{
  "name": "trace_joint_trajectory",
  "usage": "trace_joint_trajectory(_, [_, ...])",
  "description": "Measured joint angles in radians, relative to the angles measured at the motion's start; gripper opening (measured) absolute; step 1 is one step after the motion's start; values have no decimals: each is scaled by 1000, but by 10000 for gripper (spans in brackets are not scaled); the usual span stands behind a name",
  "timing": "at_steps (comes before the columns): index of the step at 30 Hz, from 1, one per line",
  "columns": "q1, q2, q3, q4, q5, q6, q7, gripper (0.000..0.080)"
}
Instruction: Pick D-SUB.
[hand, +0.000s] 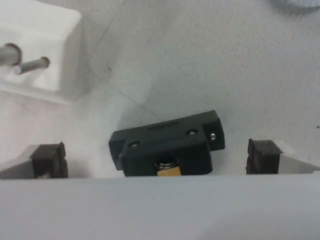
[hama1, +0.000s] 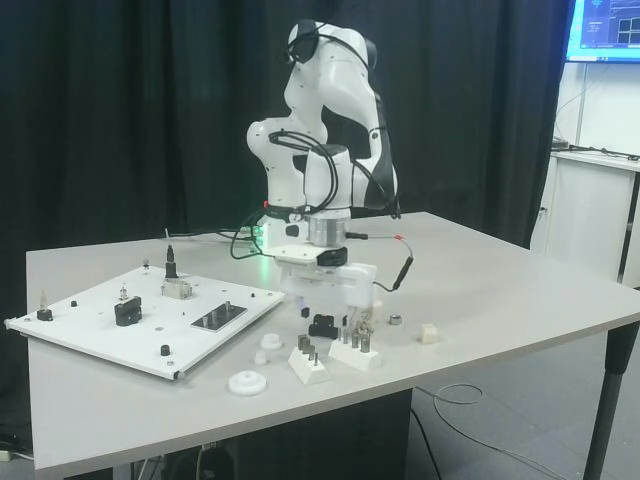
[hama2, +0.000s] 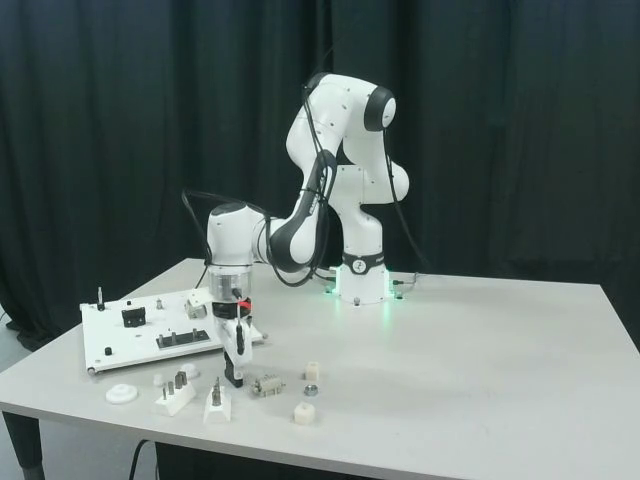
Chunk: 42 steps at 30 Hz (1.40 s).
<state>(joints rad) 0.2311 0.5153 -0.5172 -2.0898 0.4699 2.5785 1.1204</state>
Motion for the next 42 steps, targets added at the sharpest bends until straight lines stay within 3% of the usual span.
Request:
trace_joint_trajectory(29, [0,-95,-45,1,-16,-82,-90,800])
trace_joint_trajectory(42, [1,-151,-49,2,-76,-134,-120,800])
